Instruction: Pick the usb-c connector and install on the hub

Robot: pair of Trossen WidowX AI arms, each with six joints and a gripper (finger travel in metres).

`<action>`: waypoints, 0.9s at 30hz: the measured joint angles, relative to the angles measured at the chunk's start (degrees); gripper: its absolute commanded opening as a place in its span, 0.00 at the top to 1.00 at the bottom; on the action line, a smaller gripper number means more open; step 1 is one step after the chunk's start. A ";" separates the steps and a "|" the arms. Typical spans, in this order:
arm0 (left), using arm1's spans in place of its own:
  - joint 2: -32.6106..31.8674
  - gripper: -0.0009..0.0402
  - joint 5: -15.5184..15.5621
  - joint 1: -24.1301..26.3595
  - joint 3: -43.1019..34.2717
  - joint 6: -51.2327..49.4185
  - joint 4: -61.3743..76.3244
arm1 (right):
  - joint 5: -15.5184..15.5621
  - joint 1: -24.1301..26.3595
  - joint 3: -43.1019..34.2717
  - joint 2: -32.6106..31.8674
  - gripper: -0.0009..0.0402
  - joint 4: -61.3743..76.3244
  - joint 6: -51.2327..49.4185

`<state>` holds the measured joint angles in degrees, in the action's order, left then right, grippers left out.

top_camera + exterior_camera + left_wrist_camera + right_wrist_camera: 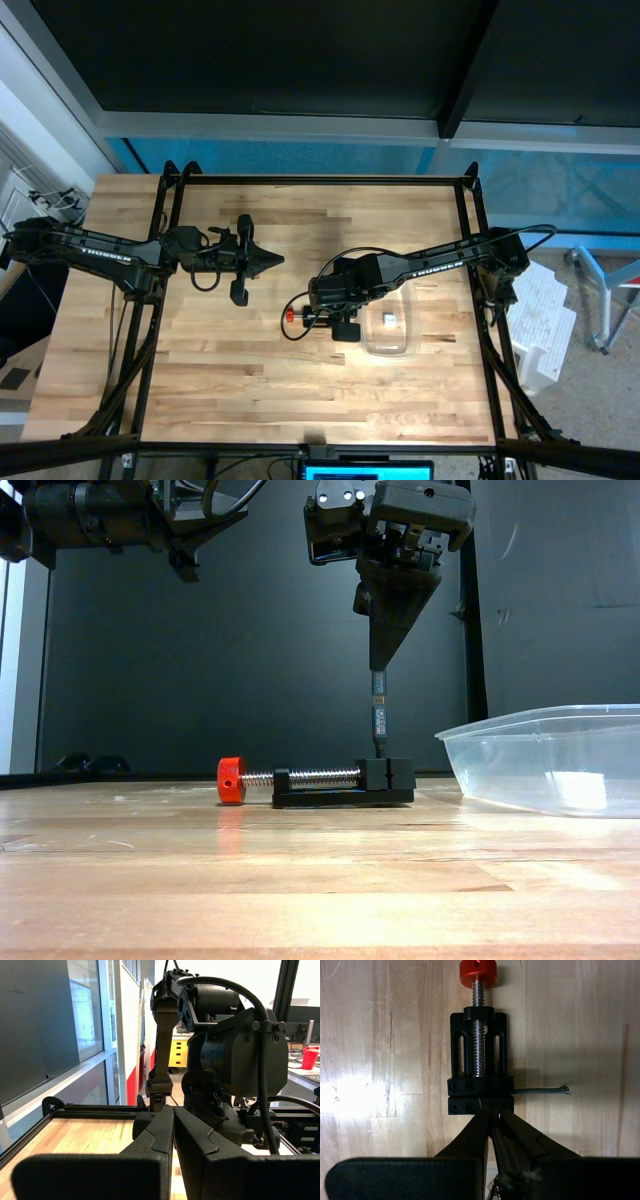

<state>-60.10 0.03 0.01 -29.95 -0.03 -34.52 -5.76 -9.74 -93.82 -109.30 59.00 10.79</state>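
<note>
My right gripper [378, 663] points straight down over a small black vise [340, 783] with a red knob [231, 780]. It is shut on the usb-c connector [378, 715], which hangs upright from the fingertips. The connector's lower end meets the top of the vise's jaw block; how deep it sits I cannot tell. In the right wrist view the fingers [479, 1127] close around the connector's cable [500, 1150] just behind the vise [480, 1095]. My left gripper [272, 260] hovers high above the table's left-middle, shut with nothing in it [173, 1125].
A clear plastic container [390, 330] sits right of the vise, and it also shows in the low view [550, 760]. A frayed braided cord [540, 1091] sticks out sideways from the vise. The black frame rails [320, 180] border the wooden table.
</note>
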 measured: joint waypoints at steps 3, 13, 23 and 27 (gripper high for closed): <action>0.00 0.98 0.00 0.00 0.00 0.00 0.00 | 1.09 0.02 0.00 0.00 0.98 -0.09 -0.20; 0.00 0.98 0.00 0.00 0.00 0.02 0.00 | 0.83 0.02 0.02 0.00 0.98 -0.13 -0.76; 0.00 0.98 0.00 0.00 0.02 0.00 0.00 | 0.59 0.04 0.07 0.00 0.98 -0.26 -1.09; 0.00 0.98 0.00 0.00 0.02 0.02 0.00 | 0.33 0.04 0.37 0.00 0.98 -0.48 -1.09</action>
<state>-60.10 0.03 0.01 -29.93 -0.01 -34.52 -5.43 -9.69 -93.45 -109.30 58.52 9.69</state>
